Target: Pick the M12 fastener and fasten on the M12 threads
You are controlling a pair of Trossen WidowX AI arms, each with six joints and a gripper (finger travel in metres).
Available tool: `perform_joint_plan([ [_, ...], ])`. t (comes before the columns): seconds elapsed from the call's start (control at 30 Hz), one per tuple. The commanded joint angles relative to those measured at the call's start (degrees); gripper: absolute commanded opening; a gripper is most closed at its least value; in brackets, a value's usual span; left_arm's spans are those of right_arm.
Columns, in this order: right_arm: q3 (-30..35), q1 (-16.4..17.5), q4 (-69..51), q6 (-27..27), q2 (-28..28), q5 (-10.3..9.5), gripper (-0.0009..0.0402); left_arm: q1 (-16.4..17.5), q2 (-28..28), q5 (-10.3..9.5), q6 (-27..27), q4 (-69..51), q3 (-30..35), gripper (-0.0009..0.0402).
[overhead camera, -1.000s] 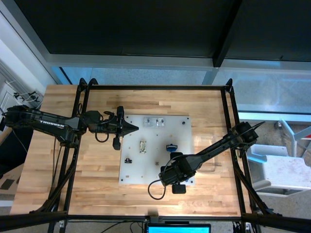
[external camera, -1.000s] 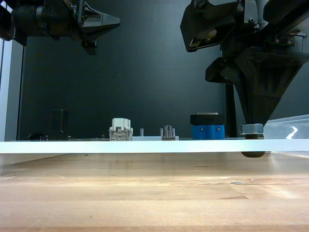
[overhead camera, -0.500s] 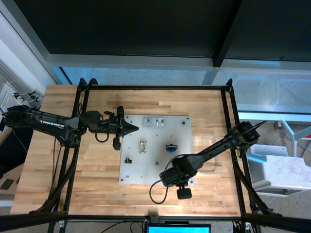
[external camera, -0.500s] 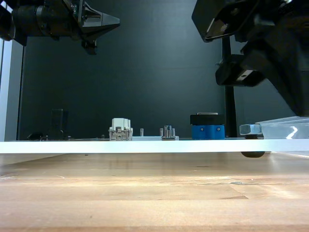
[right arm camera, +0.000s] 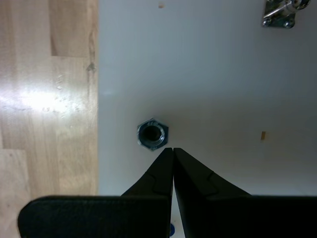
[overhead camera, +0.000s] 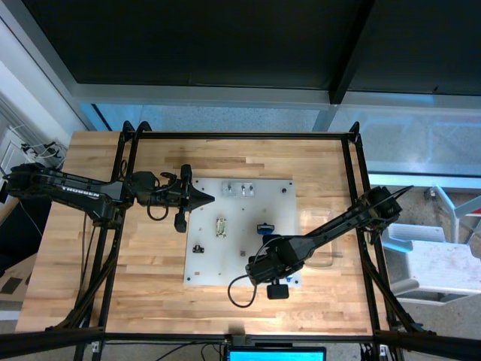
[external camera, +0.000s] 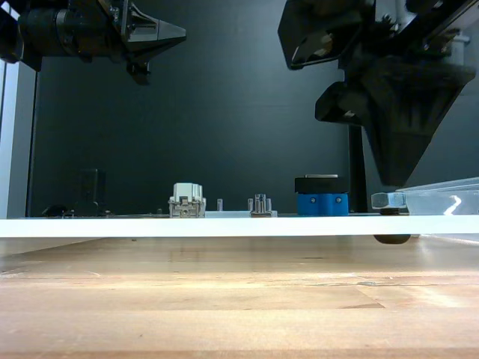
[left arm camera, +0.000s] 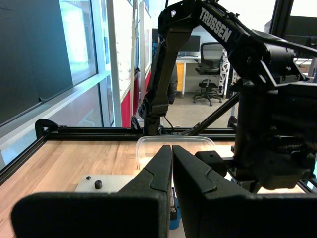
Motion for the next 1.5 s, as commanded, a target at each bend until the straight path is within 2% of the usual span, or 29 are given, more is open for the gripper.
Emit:
perform_joint_plan([
  [0.03,0.0,-0.1,0.2,0.8,0.0,0.28,0.0,0.0,0.0,0.0,0.0,0.0,0.0,0.0],
  [0.1,0.0,-0.1,0.2,1.7,0.0,0.37,0.0,0.0,0.0,0.0,0.0,0.0,0.0,0.0],
  [0.23,-0.6,-0.1,0.4,2.1,0.0,2.93,0.0,0.0,0.0,0.0,0.0,0.0,0.0,0.0],
  [0.53,-3.1,-0.2,3.7,2.3,0.0,2.64,0.0,0.0,0.0,0.0,0.0,0.0,0.0,0.0],
  [0.63,-2.9,-0.2,3.7,2.2,0.0,1.95,0.0,0.0,0.0,0.0,0.0,0.0,0.0,0.0],
  [0.67,-2.9,-0.2,3.7,2.2,0.0,1.14,0.0,0.0,0.0,0.0,0.0,0.0,0.0,0.0],
  [0.7,-2.8,-0.2,3.7,2.1,0.0,-0.94,0.0,0.0,0.0,0.0,0.0,0.0,0.0,0.0],
  [0.73,-2.8,-0.2,3.7,1.9,0.0,-4.15,0.0,0.0,0.0,0.0,0.0,0.0,0.0,0.0],
  [0.83,-2.8,-0.2,3.4,0.5,-0.5,-15.56,0.0,0.0,0.0,0.0,0.0,0.0,0.0,0.0],
  [0.87,-2.8,-0.2,3.3,0.0,-0.7,-17.42,0.0,0.0,0.0,0.0,0.0,0.0,0.0,0.0],
  [0.9,-2.8,-0.2,3.0,0.0,-1.0,-17.03,0.0,0.0,0.0,0.0,0.0,0.0,0.0,0.0],
  [1.0,-2.8,-0.2,2.2,1.0,-1.4,-11.63,0.0,0.0,0.0,0.0,0.0,0.0,0.0,0.0],
  [1.03,-2.8,-0.3,2.1,1.2,-1.5,-10.78,0.0,0.0,0.0,0.0,0.0,0.0,0.0,0.0],
  [1.17,-2.8,-0.2,2.1,2.0,-1.7,-10.12,0.0,0.0,0.0,0.0,0.0,0.0,0.0,0.0],
  [1.4,-0.4,-0.4,0.6,1.9,-2.2,-1.27,0.0,0.0,0.0,0.0,0.0,0.0,0.0,0.0],
  [1.5,-0.4,-1.1,0.6,1.6,-1.9,0.35,0.0,0.0,0.0,0.0,0.0,0.1,0.0,0.0],
])
